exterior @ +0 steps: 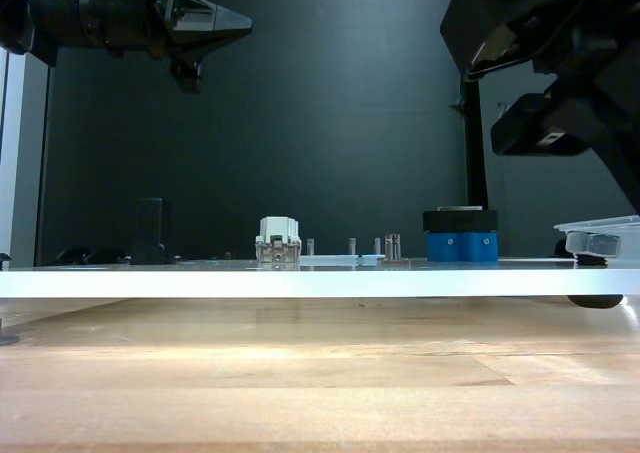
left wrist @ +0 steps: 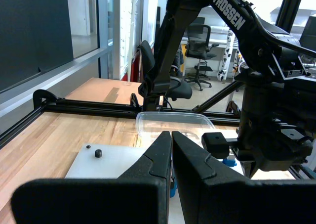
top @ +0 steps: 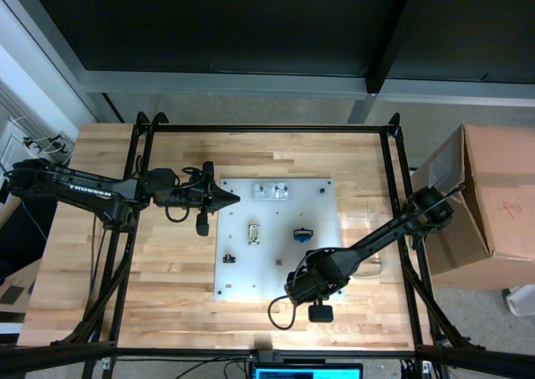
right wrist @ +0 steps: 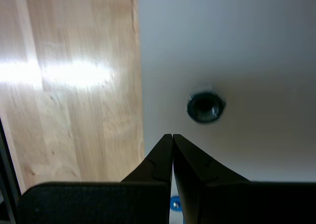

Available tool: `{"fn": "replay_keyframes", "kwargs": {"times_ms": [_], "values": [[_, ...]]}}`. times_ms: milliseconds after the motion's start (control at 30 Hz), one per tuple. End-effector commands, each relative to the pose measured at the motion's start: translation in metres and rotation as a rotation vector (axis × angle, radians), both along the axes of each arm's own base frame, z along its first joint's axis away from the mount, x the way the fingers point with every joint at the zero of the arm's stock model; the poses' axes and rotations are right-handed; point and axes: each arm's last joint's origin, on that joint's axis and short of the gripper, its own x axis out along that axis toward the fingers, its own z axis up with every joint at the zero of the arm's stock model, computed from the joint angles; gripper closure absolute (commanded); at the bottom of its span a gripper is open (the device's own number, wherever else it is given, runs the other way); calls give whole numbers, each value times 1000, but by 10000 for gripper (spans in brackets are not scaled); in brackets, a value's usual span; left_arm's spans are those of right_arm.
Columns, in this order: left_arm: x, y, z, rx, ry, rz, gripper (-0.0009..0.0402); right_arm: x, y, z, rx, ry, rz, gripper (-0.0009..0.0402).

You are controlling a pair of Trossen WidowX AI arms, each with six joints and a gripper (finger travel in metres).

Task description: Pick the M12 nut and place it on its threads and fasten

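Note:
The silver nut point(exterior: 592, 242) sits on top of its short black stud point(exterior: 591, 259) at the board's near right edge in the low view. The right wrist view looks straight down on the nut point(right wrist: 194, 108), which rests on the white board point(right wrist: 237, 46). My right gripper point(right wrist: 172, 136) hangs above and just beside it, shut, with nothing between its fingers. In the high view the right gripper point(top: 292, 291) and its arm hide the stud. My left gripper point(top: 227, 198) hovers high over the board's far left edge, shut and empty, and its tips point(left wrist: 171, 135) meet.
A clear tray point(top: 368, 228) lies on the table right of the board point(top: 251, 283). A blue and black fixture point(exterior: 460, 235), a white connector point(exterior: 278, 243) and small pins stand mid-board. A black post point(left wrist: 98, 153) stands at the far right corner. A cardboard box point(top: 489, 195) is off the table's right.

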Motion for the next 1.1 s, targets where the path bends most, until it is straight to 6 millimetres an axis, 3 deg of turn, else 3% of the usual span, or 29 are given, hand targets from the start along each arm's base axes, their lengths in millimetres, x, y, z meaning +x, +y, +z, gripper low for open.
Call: {"fn": "replay_keyframes", "kwargs": {"times_ms": [33,333,533,1100], "values": [[0,0,0,0,-1,0,393,-1,-1,2,-21,-6,-27,393],[0,0,0,0,0,0,393,-4,-5,13,-53,-39,-56,393],[0,0,0,0,0,0,393,-1,-8,7,-147,-76,-73,394],[0,0,0,0,0,0,393,6,-5,7,-136,-82,-73,393]]}}
